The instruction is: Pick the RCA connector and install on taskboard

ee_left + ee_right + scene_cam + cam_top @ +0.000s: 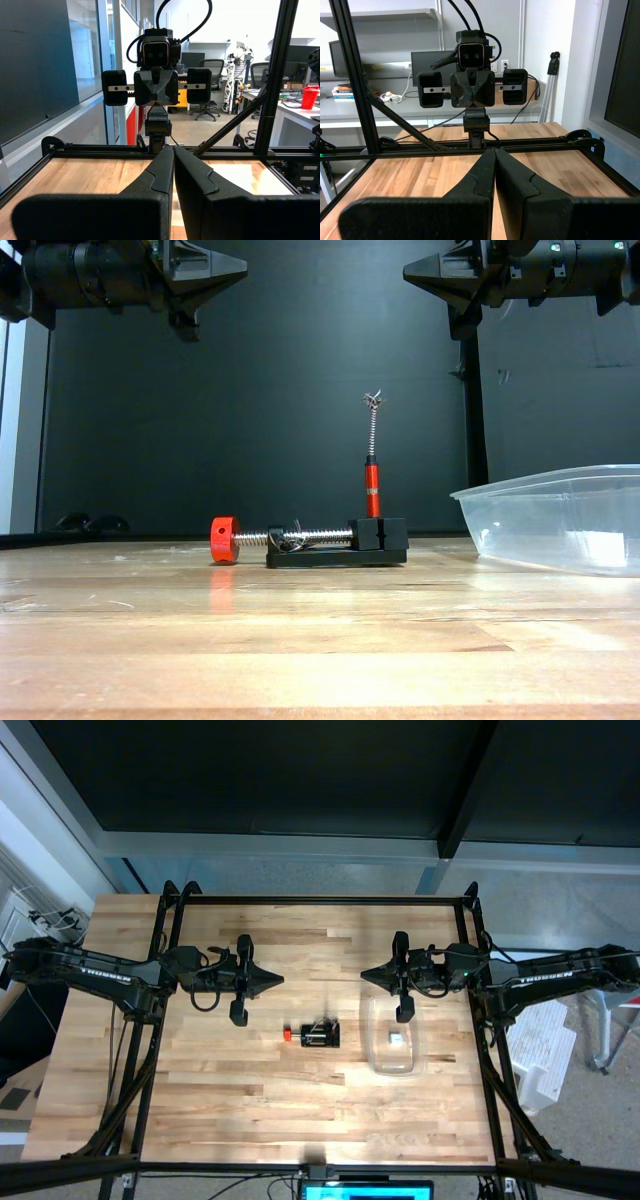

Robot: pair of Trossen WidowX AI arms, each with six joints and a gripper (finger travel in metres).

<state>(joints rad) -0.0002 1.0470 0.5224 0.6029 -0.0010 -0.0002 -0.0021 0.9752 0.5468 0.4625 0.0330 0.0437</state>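
The RCA connector (372, 490), a red cylinder, stands upright on the black vise (336, 540) near the middle of the wooden worktop (250, 1100), free of either arm. Its braided cable (372, 430) rises straight up from it to a frayed end. The vise's red knob (224, 539) sits at the end of a silver threaded screw (310, 536) and faces the left arm's side. In the high view the connector cannot be told apart from the vise. Near the vise, on the right arm's side, lies the clear tray (560, 502) with the white block (397, 1039) inside it.

The left tool (278, 980) hangs high over the worktop, well apart from the vise, and points inward toward the right arm. Its fingers (160, 172) are pressed together and empty. The right tool (364, 976) hangs at about the same height, above the far end of the tray, and points back at the left tool. Its fingers (482, 175) are likewise pressed together and empty. The two tools face each other tip to tip with a gap between them. The vise sits on the worktop below that gap and closer to the near edge. Each wrist camera looks level across the worktop at the opposite arm.
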